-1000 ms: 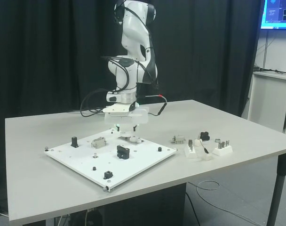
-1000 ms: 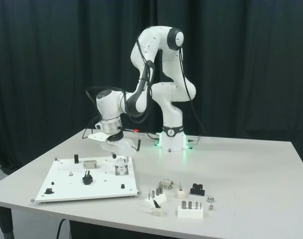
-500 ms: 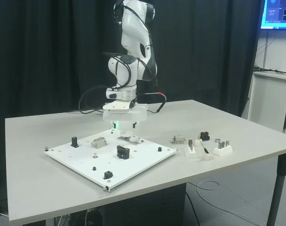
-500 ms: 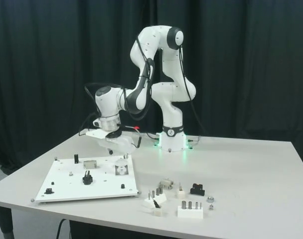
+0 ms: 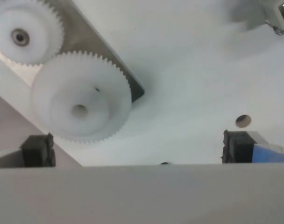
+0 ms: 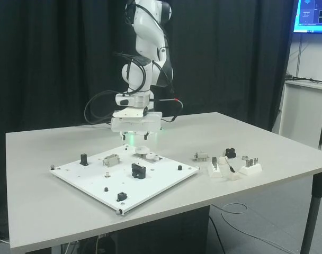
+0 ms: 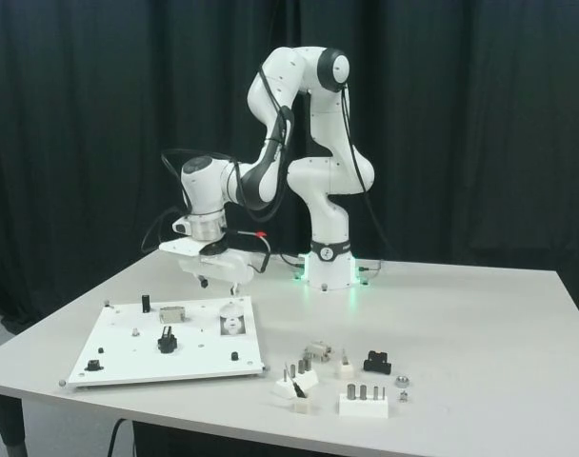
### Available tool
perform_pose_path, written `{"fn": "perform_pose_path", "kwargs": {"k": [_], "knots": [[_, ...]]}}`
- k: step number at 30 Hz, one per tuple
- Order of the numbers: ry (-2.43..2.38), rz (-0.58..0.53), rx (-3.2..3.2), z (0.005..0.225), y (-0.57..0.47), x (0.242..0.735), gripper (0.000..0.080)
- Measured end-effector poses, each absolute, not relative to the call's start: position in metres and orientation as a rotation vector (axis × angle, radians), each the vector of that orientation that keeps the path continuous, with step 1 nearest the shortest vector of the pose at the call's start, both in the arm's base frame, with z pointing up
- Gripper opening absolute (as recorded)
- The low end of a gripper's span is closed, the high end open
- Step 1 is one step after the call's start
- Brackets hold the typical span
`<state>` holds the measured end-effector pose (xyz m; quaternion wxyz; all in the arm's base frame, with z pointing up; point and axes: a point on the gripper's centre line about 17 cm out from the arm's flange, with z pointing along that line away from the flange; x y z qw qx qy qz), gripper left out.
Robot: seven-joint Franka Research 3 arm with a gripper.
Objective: Insert large gear.
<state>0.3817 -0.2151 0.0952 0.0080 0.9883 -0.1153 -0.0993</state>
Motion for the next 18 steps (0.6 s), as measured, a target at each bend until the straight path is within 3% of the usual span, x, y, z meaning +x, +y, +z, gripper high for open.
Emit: {"fn": "perform_pose_path", "kwargs": {"k": [18], "knots": [[-0.361,-0.218,3.086,0.081,-0.226,0.377,0.0800]]}}
